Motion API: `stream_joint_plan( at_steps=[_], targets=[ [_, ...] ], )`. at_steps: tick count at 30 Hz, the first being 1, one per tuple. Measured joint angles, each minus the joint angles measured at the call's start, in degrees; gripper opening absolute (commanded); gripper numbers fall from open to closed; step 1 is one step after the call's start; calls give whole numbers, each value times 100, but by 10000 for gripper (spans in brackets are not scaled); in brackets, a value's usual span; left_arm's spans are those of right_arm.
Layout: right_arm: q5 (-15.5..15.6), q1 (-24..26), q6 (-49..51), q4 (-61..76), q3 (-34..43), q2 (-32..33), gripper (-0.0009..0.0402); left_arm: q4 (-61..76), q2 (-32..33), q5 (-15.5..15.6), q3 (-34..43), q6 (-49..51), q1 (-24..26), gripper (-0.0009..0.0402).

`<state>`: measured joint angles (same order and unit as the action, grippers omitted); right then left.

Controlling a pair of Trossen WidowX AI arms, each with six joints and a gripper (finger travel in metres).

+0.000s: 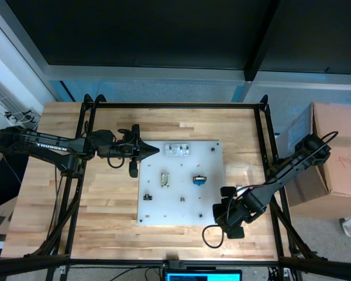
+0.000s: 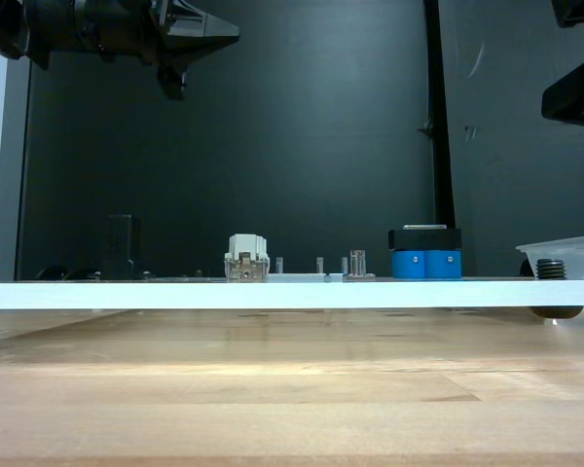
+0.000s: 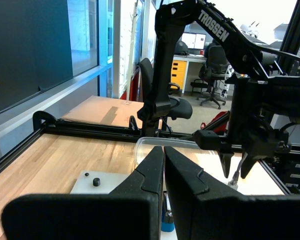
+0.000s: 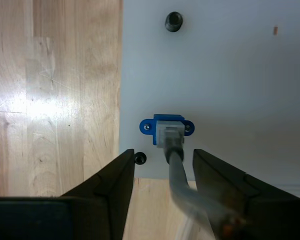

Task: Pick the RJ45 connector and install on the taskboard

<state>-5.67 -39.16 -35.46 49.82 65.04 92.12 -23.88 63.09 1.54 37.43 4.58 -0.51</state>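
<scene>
right wrist view. the rj45 connector (image 4: 170, 134) sat in the blue socket (image 4: 154, 125) by a corner of the taskboard (image 4: 230, 75); how deep it sat could not be told. its long axis appeared to rise off the board. its grey cable (image 4: 177, 175) ran up between the spread fingers of the right gripper (image 4: 163, 152), which hung directly above. the left gripper (image 1: 155, 150), fingers pressed together and empty, hovered well apart at the board's left edge, so the right arm was nearer.
</scene>
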Motion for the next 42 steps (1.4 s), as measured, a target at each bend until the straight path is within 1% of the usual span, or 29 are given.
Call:
stream_joint_plan(
  at_steps=[9, 14, 17, 20, 23, 28, 32, 35, 37, 42],
  targets=[
    [-57, -7, -7, 413, -15, -608, 188, 0, 0, 2, 0, 2, 0, 1],
    [-66, -7, -7, 448, -17, -708, 187, 2, 0, 2, 2, 0, 0, 1],
    [-92, 11, 2, 439, -15, -785, 177, 2, 0, 0, 2, 0, 0, 1],
    [-337, 157, 79, 409, -22, -1021, 160, 0, 0, 0, 0, 2, 0, 1],
    [-435, 476, 293, 345, -52, -1408, 142, 2, 0, 0, 0, 0, 0, 1],
    [-984, 1025, 787, 223, -94, -2159, 112, 0, 0, 2, 2, 2, 0, 1],
    [-1316, 1572, 1207, -175, -203, -2702, 90, 0, 0, 0, 0, 0, 0, 1],
    [-1314, 2037, 1668, -984, -529, -3117, 73, 2, 0, 2, 2, 0, 0, 1],
    [-1193, 2378, 1937, -1626, -822, -3346, 60, 2, 0, 2, 0, 0, 0, 1],
    [-485, 3246, 2496, -3309, -1598, -3786, 22, 2, 0, 0, 2, 0, 0, 1]
  ],
)
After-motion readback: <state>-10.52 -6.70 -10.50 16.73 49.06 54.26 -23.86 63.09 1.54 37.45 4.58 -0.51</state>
